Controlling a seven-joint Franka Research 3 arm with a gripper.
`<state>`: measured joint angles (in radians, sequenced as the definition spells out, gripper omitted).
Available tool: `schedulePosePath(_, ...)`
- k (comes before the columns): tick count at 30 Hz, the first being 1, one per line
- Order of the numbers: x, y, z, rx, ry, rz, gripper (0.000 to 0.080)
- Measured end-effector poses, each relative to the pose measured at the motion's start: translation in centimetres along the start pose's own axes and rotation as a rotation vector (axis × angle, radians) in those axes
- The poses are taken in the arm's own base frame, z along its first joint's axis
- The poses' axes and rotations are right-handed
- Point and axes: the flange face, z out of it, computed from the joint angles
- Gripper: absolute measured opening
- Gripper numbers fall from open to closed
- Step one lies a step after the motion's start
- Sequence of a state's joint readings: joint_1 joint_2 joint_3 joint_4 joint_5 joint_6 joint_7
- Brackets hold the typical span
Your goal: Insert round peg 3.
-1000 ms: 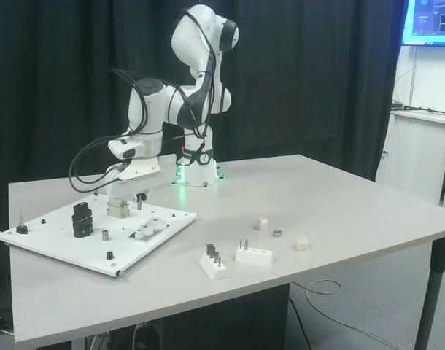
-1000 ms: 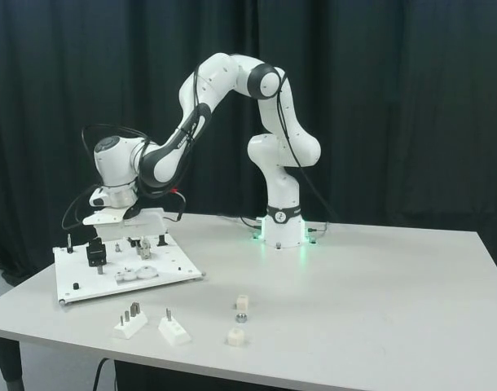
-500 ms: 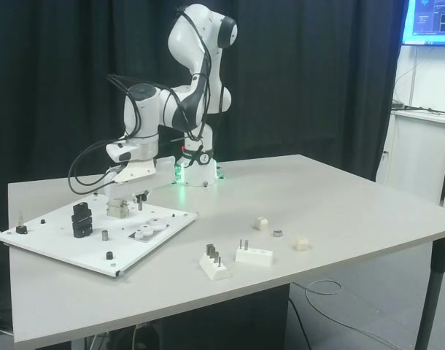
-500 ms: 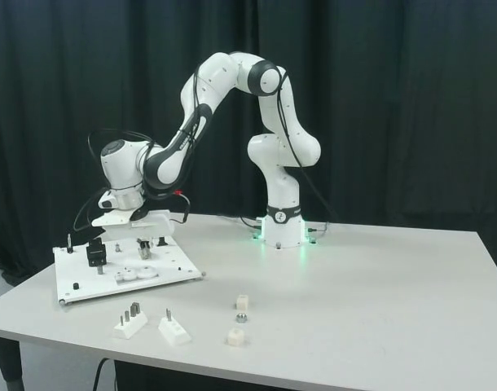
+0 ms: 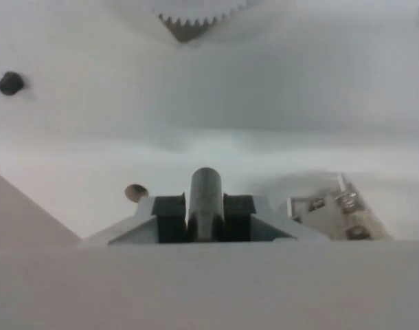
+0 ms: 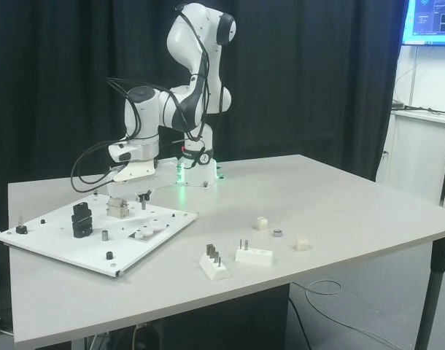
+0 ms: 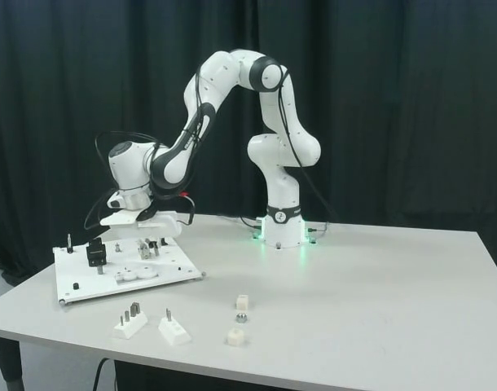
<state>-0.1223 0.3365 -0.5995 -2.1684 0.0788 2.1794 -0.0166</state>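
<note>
My gripper (image 5: 205, 221) is shut on a grey round peg (image 5: 205, 191), which stands between the two black finger pads (image 5: 170, 218). In the first room view the gripper (image 6: 143, 196) hangs just above the far right part of the white task board (image 6: 62, 242). The second room view shows the gripper (image 7: 154, 242) over the same board (image 7: 79, 287), beside a small metal block (image 7: 142, 249). Under the peg the wrist view shows the white board surface (image 5: 278, 103), a small round spot (image 5: 135, 192) and a metal block (image 5: 336, 210).
On the board are a black block (image 6: 80, 219), white gears (image 6: 148, 229), a toothed gear edge (image 5: 190, 20) and a black knob (image 5: 10, 83). In front of the board stand two white peg holders (image 6: 215, 263) (image 6: 253, 254). Small cubes (image 6: 261, 222) (image 6: 301, 243) and a nut (image 6: 278, 232) lie to the right.
The arm has carried the gripper rightward across the board, towards the robot's base, and slightly up. The peg stays between the fingers.
</note>
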Motion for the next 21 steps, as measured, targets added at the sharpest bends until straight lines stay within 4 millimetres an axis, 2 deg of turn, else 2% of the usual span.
schedulePosePath(21, -3.4, 0.8, 1.7, 0.048, 0.02, 0.025, 0.0112)
